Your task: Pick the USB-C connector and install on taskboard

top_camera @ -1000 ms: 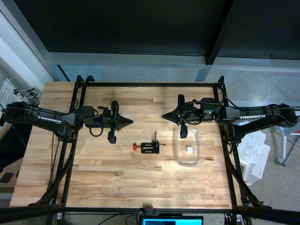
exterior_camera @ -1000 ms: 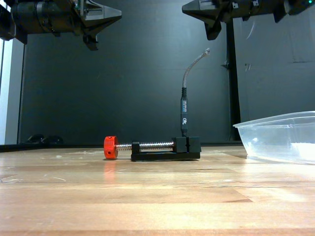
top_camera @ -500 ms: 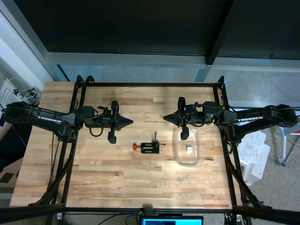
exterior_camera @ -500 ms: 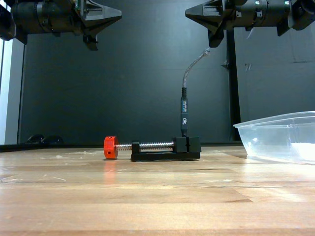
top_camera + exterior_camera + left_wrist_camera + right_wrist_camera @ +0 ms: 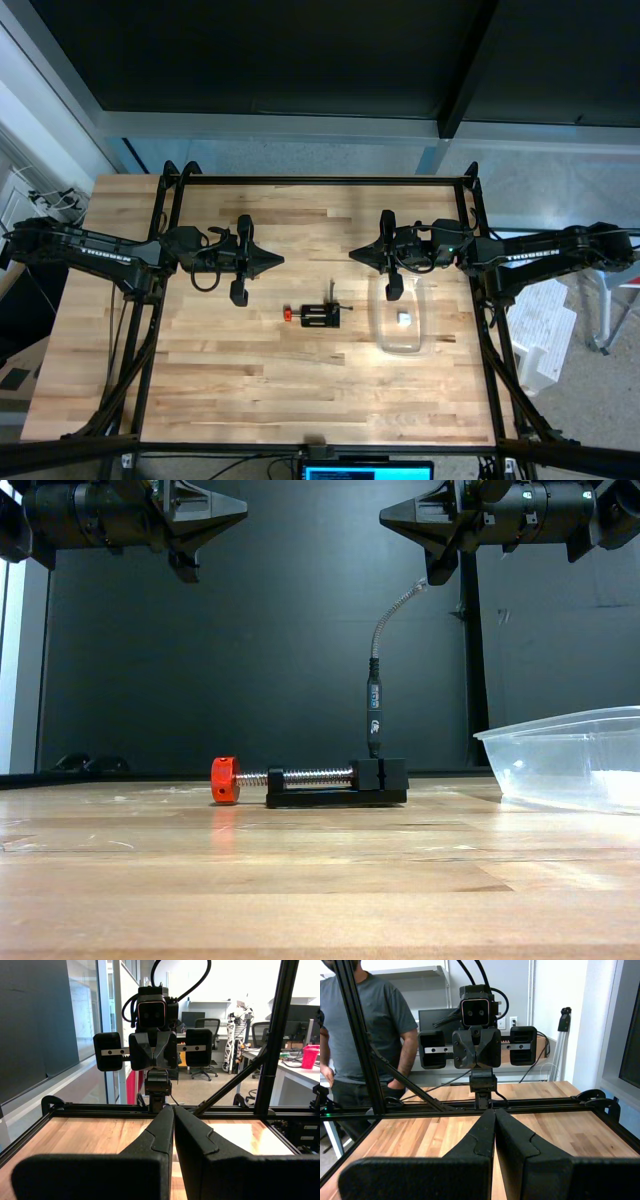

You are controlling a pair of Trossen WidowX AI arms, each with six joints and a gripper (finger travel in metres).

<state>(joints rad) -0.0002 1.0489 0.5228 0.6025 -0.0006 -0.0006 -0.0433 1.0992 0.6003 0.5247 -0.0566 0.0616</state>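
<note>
The taskboard [image 5: 318,316] is a small black block with a red-orange knob, lying mid-table. In the low view the taskboard [image 5: 335,780] carries the USB-C connector [image 5: 373,710], a thin dark stick standing upright from its right end with a silvery flexible cable curving up above it. From above, the USB-C connector [image 5: 331,292] shows as a thin dark line. My left gripper [image 5: 280,261] hovers high, up and left of the block, shut and empty. My right gripper [image 5: 352,254] hovers high to the block's upper right, also shut and empty. The two grippers face each other.
A clear plastic tray [image 5: 382,325] sits right of the block, below the right arm, with a small white square piece [image 5: 403,318] inside. In the low view the clear plastic tray [image 5: 560,755] stands at the right. A black frame rims the table.
My right gripper has drawn back slightly to the right and sunk a little. The left arm, block and connector have not moved.
</note>
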